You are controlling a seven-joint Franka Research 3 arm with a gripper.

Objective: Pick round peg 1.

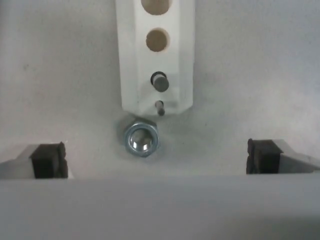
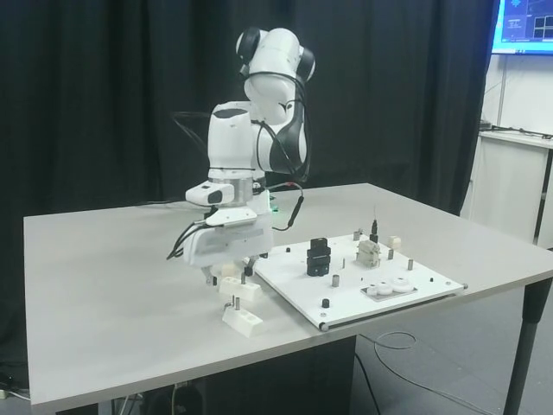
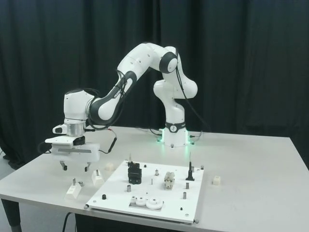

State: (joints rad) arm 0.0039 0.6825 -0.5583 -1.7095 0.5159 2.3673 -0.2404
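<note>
1. The gripper (image 1: 156, 159) hangs spread wide and empty above the table (image 2: 104, 259).
2. The peg (image 1: 160, 107) stands upright in the end hole of the white block (image 1: 131, 60), ahead of the fingers' line, so the gripper must shift toward the block.
3. A nut (image 1: 142, 138) lies between.

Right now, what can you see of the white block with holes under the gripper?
The white block is a long, plastic-looking bar lying flat on the grey table. It has a row of round holes: two look empty, and two hold dark pegs standing upright, one thicker than the other. A metal nut lies just off its end. The gripper hangs above, open, not touching it.
</note>
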